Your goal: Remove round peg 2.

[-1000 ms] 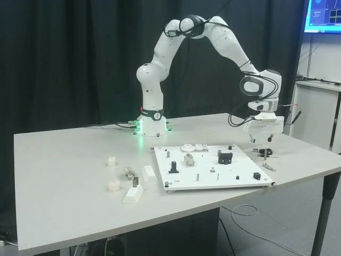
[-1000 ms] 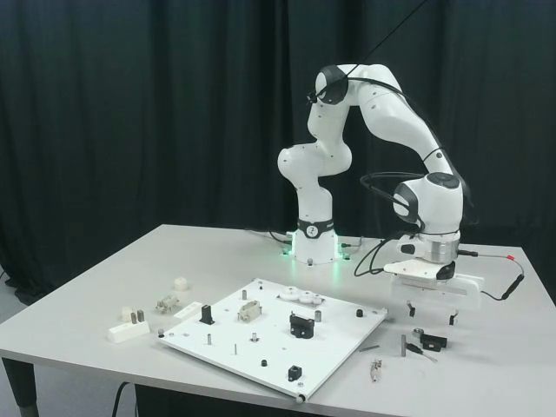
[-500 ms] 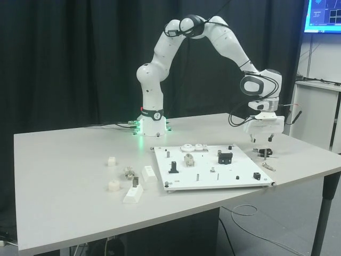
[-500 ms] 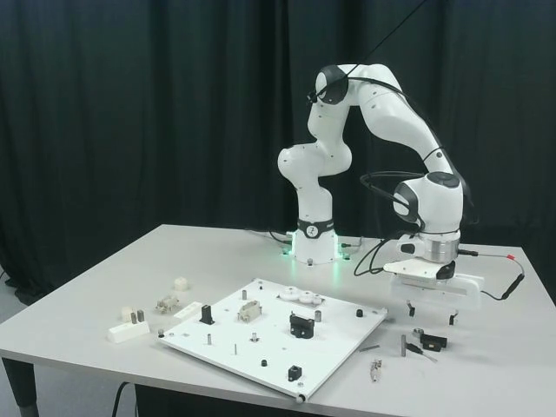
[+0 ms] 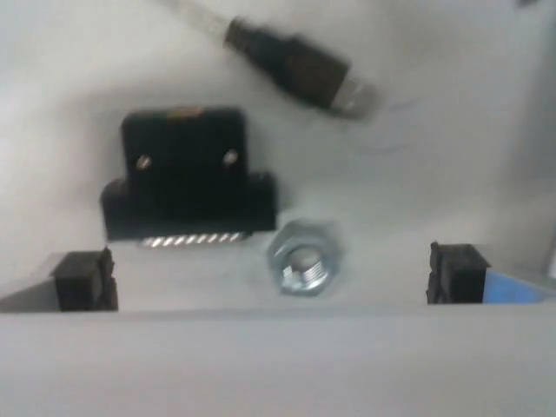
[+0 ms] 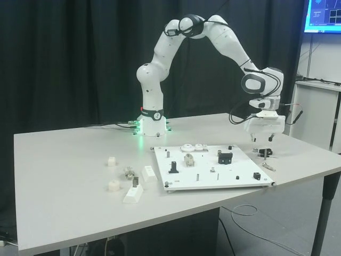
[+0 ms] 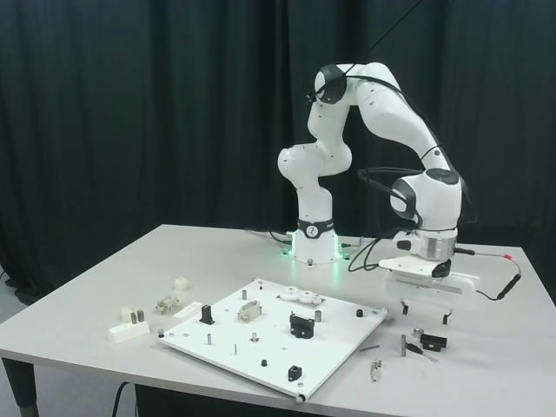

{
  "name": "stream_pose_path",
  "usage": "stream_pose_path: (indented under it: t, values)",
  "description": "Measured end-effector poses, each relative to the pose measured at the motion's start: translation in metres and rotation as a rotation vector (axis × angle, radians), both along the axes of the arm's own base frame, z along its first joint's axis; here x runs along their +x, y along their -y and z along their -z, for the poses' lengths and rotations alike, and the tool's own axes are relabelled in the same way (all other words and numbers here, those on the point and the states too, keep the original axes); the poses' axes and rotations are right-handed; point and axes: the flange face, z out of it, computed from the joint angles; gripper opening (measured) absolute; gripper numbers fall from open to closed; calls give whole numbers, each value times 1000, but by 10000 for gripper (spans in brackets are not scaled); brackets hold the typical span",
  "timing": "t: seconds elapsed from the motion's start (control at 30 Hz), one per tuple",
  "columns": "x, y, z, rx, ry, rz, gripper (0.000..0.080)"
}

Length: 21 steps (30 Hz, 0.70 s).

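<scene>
Both fingers (image 5: 84,280) of the gripper (image 7: 426,313) are standing wide apart with nothing between them; in the wrist view their black tips are sitting at either side of a metal nut (image 5: 302,257) lying on the grey table (image 6: 64,176); the gripper is hovering above the table, off the edge of the white board (image 7: 269,347) on the side away from the loose white blocks (image 7: 126,328); beneath it are lying a black connector (image 5: 187,184), the nut touching or just beside that connector's edge, and a black-sleeved cable plug (image 5: 300,68) a little apart from both; in the second room view these small parts (image 7: 430,340) are showing as a cluster on the table beside the board, near a slim upright metal piece (image 7: 403,345); which of them, if any, is round peg 2 I cannot tell, since several short pegs (image 7: 253,335) are also standing upright on the board; the white arm (image 6: 213,37) is arching up from its base (image 6: 151,124), where green light is glowing, and coming down to the wrist over that side of the table.
</scene>
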Motion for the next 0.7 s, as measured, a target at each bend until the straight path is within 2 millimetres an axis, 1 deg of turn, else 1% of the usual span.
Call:
stream_pose_path:
  t: [0.13,0.33,0.7]
  values:
    - [10,11,-10,-37,6,-6,800]
    - [27,33,-29,-102,18,-8,800]
    - [67,88,-61,-198,52,-23,800]
